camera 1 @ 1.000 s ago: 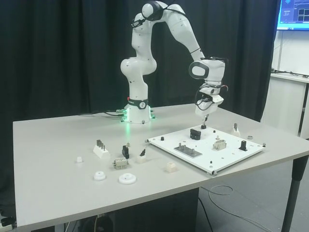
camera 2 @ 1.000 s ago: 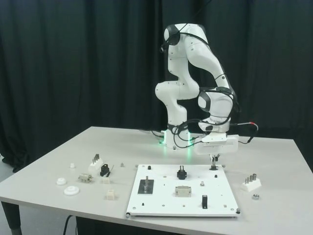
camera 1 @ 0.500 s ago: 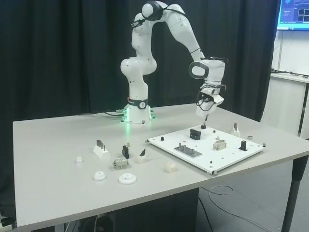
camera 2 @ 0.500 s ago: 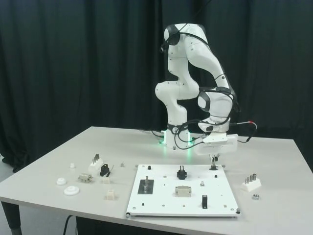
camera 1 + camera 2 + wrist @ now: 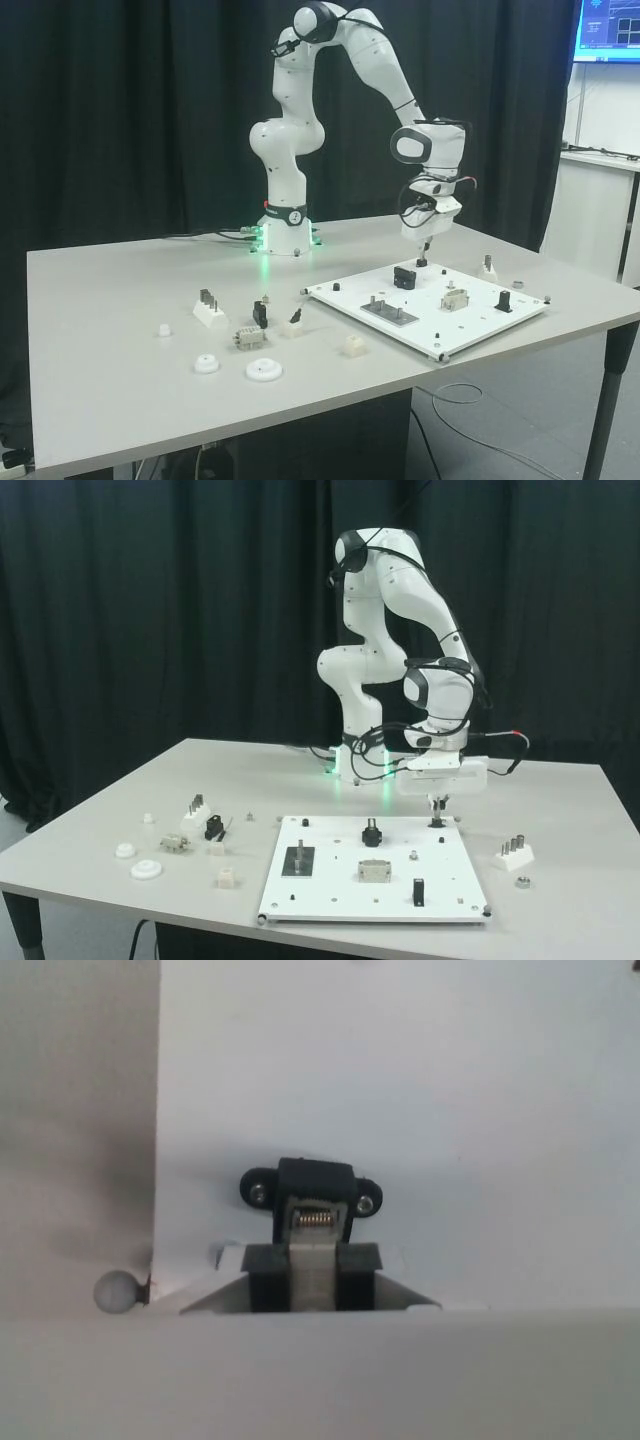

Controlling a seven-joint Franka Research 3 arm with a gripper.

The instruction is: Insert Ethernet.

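Observation:
In the wrist view my gripper (image 5: pixel 312 1280) is shut on the Ethernet plug (image 5: pixel 315 1245), a pale plug with a row of metal contacts at its tip, held between two black fingers (image 5: pixel 264 1278). Just beyond the tip sits the black Ethernet socket (image 5: pixel 315 1182), screwed to the white board (image 5: pixel 450 1110) near its edge. In the room views the gripper (image 5: pixel 425 238) (image 5: pixel 437 800) hangs a short way above that socket (image 5: pixel 421 262) (image 5: pixel 437 822) at the board's far corner, and plug and socket are apart.
The white board (image 5: pixel 480 318) also carries a black connector (image 5: pixel 404 277), a grey plate with pegs (image 5: pixel 390 312) and a black block (image 5: pixel 504 300). Loose white and black parts (image 5: pixel 263 371) lie beside the board. A white pin holder (image 5: pixel 513 852) stands on its other side.
The gripper has risen slightly over the black socket with the plug still held. Nothing else on the table moved.

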